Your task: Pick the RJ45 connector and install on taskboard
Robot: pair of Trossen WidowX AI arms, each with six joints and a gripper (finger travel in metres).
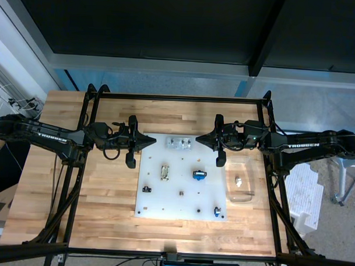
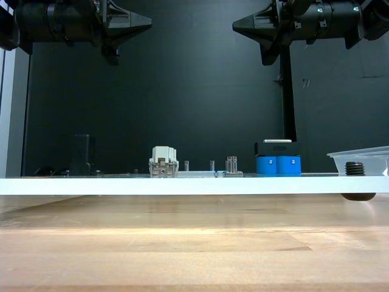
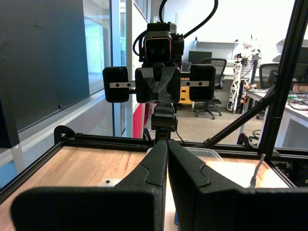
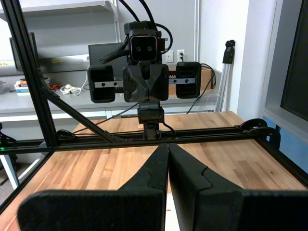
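- Pale wooden-plank tabletop [image 1: 105, 200] inside a black frame; dark wall behind in the low view.
- White rectangular task board [image 1: 163, 199], centre of the tabletop, carrying small fixtures.
- Small blue jack [image 1: 218, 212], at the board's 5 o'clock corner. Its top reads pale with a grey fleck; whether it is filled cannot be told.
- Clear plastic tray [image 1: 249, 194], at 3 o'clock of the board, just beside its edge; white block [image 1: 239, 182] inside.
- RJ45 connector: clear plug, grey boot, grey cable. Location cannot be told; no cable is traceable at tray or jack.
- Left gripper [image 1: 155, 142]: raised, over the board's 11 o'clock edge, pointing inward. Jaws closed tip to tip, holding nothing.
- Right gripper [image 1: 198, 138]: raised, over the board's 12 to 1 o'clock edge, facing the left one. Jaws pressed together, empty.
- Handling note (judgement): confirm the jack first. If it is unfilled, the right arm, nearer the tray, suits the pick. Part the jaws fully before descending, take the plug by the grey boot and keep it level. Align squarely above the jack, press straight down, and keep the cable away from neighbouring fixtures.
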